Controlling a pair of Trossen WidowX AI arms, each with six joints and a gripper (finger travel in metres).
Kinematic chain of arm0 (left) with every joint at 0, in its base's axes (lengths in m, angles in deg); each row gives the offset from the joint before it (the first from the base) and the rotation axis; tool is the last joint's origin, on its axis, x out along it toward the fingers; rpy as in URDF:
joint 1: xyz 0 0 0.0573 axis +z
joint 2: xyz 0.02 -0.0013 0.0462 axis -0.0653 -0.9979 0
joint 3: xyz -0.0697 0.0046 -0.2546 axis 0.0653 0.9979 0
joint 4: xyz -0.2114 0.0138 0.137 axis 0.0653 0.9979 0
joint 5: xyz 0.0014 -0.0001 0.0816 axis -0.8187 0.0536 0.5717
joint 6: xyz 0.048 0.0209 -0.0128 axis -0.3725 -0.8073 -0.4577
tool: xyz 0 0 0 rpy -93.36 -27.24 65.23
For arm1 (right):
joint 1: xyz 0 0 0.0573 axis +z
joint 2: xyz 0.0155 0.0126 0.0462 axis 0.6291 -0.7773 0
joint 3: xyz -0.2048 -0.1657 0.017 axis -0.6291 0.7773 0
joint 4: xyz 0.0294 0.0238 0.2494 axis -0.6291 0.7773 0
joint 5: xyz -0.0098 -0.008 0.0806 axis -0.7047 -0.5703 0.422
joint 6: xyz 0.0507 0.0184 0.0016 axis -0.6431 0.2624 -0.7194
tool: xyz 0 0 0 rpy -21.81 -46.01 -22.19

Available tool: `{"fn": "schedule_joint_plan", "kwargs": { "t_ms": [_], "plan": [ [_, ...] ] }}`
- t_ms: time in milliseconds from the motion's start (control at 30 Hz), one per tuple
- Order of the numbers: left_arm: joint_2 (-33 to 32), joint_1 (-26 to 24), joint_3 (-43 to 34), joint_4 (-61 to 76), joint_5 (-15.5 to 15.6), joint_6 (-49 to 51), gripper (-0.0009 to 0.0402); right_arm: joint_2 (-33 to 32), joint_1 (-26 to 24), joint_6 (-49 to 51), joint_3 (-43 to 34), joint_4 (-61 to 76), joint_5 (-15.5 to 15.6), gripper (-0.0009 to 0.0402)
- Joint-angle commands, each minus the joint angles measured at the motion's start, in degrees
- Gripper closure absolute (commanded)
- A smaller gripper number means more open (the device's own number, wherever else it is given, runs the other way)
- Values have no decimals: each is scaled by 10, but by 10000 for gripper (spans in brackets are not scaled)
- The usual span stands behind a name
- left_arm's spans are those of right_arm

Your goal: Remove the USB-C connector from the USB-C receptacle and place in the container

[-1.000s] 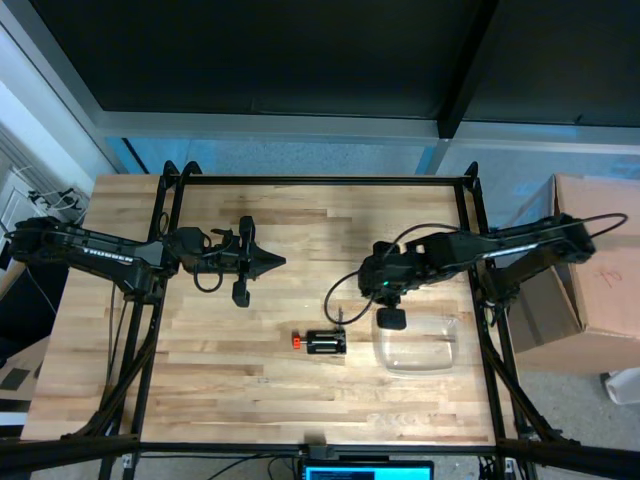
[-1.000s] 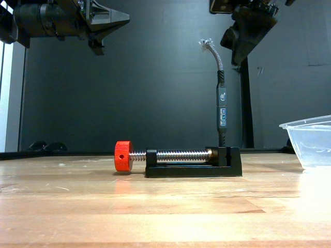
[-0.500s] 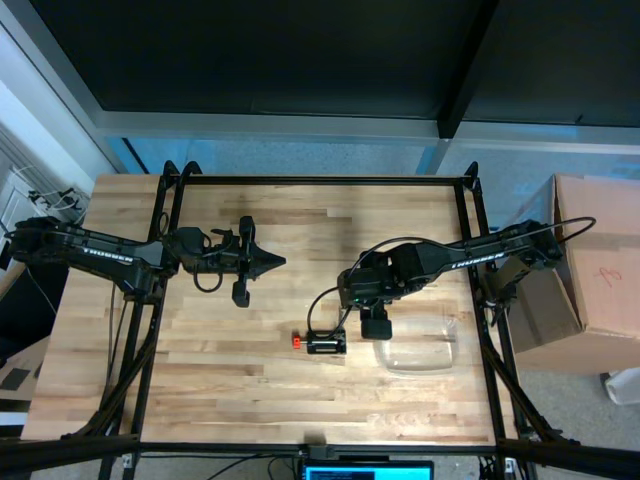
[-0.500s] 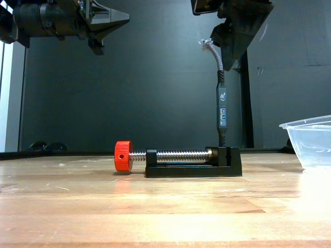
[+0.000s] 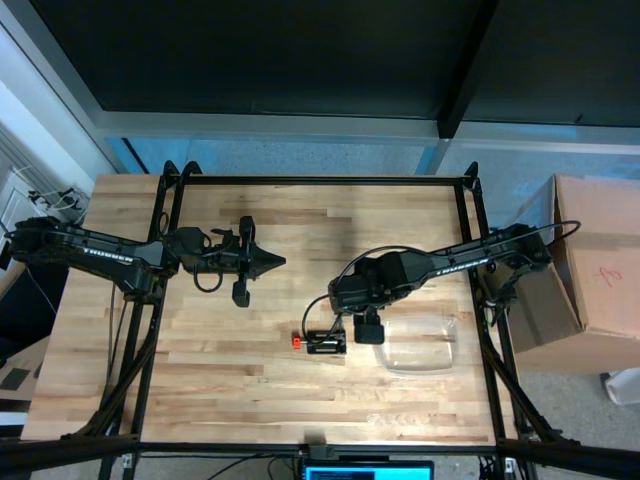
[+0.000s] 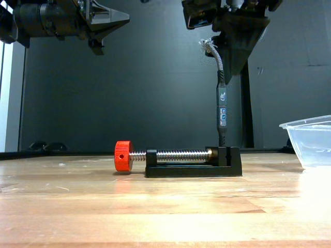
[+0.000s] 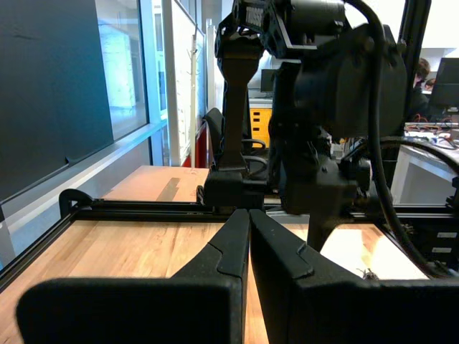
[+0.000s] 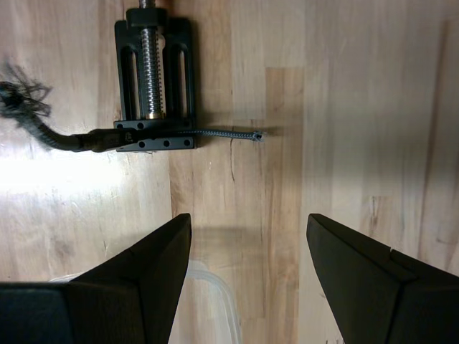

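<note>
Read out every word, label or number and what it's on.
"TROSSEN": left arm; its left gripper hangs shut above the table.
USB-C connector labels: too small; it stands seated in the vise, open right gripper above.
Lettering on the right arm: too small.
Red mark on the cardboard box: illegible.

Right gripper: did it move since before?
Yes. Right gripper, open, slid left from the container toward the vise, where the connector stands upright in it. Left gripper, shut, hangs high at left.
</note>
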Motion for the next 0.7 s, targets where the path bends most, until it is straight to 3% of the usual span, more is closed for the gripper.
{"fn": "schedule_joint_plan", "kwargs": {
  "t_ms": [33, 700],
  "plan": [
    [0, 0, 0, 0, 0, 0, 393, -12, 0, 2, 1, -3, 1, 168],
    [0, 0, 0, 0, 0, 0, 393, -12, 0, 5, 67, -75, 2, 169]
  ]
}}
